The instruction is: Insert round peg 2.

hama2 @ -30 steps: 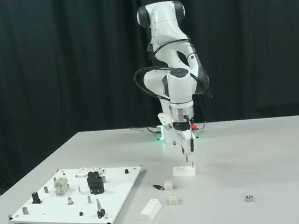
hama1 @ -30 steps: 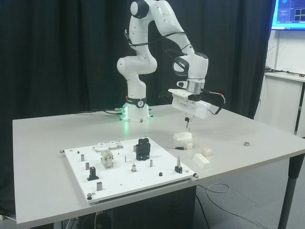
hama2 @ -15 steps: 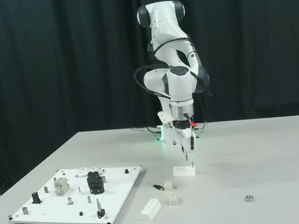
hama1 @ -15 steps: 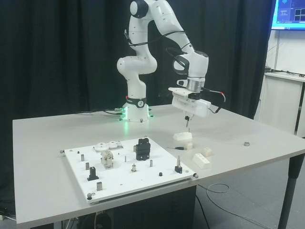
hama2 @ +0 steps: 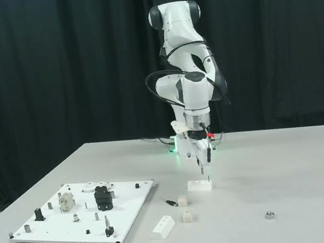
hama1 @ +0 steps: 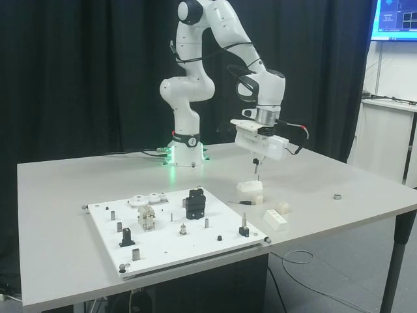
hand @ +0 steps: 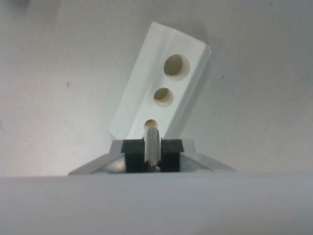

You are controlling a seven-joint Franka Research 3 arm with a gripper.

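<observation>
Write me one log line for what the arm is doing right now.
phase: peg lifted | gripper: shut on round peg | position: above white holder block | block holes: all three empty | board: not reached

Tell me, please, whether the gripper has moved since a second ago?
Yes. The gripper, shut on the peg, has risen a little, widening the gap above the white block, which stays put on the table.

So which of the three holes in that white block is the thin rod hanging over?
The smallest hole, at the end of the white block; the peg in the gripper overlaps it, while the two larger holes lie beyond.
</observation>
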